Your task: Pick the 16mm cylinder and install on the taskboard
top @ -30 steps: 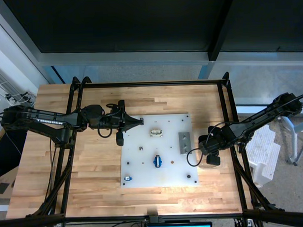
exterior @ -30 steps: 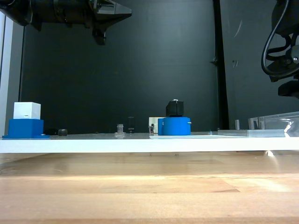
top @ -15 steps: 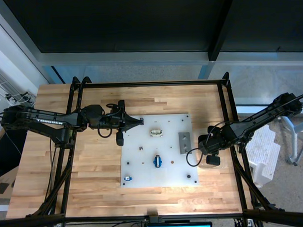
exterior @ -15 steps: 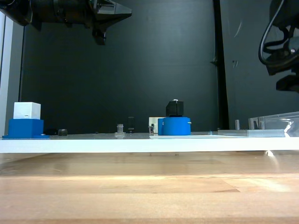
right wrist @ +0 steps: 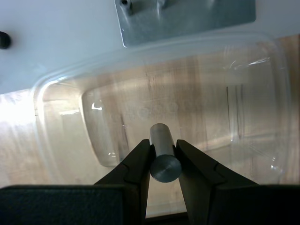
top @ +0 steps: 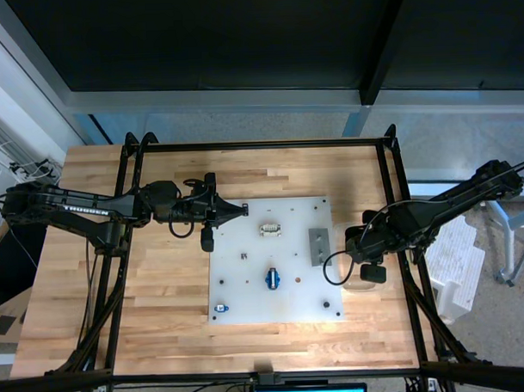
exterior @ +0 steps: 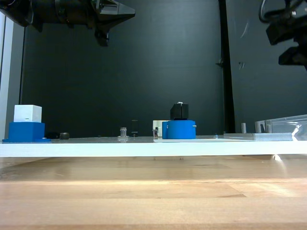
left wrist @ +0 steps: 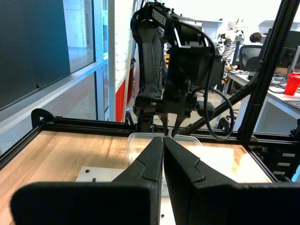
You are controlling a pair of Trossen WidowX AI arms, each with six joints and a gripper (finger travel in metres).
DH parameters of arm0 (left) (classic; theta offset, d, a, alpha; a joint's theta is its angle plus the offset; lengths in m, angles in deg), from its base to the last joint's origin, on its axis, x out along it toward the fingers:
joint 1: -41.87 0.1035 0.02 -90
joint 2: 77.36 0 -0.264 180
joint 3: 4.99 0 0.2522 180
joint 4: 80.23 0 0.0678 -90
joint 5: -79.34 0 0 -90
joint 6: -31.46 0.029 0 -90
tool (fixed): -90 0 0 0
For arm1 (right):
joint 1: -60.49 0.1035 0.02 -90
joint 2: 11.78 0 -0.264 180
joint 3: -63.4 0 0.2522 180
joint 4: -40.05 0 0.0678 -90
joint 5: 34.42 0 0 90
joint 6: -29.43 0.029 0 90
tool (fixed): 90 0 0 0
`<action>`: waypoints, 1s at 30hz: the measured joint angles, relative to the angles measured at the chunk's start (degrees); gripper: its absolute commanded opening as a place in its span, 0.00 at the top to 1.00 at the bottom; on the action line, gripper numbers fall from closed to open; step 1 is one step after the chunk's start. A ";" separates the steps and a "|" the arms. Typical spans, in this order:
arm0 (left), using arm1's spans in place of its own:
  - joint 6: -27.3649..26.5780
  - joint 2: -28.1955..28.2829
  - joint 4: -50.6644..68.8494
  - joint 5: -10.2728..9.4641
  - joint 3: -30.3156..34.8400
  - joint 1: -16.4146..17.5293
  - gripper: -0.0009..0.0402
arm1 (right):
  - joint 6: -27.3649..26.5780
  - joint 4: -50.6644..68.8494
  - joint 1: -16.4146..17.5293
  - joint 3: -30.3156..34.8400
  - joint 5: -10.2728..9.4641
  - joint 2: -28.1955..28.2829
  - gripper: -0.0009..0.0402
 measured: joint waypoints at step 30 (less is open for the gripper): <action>0.02 0.02 0.00 0.00 0.00 0.00 0.98 | -2.34 -7.52 -0.72 11.89 -0.13 18.12 0.96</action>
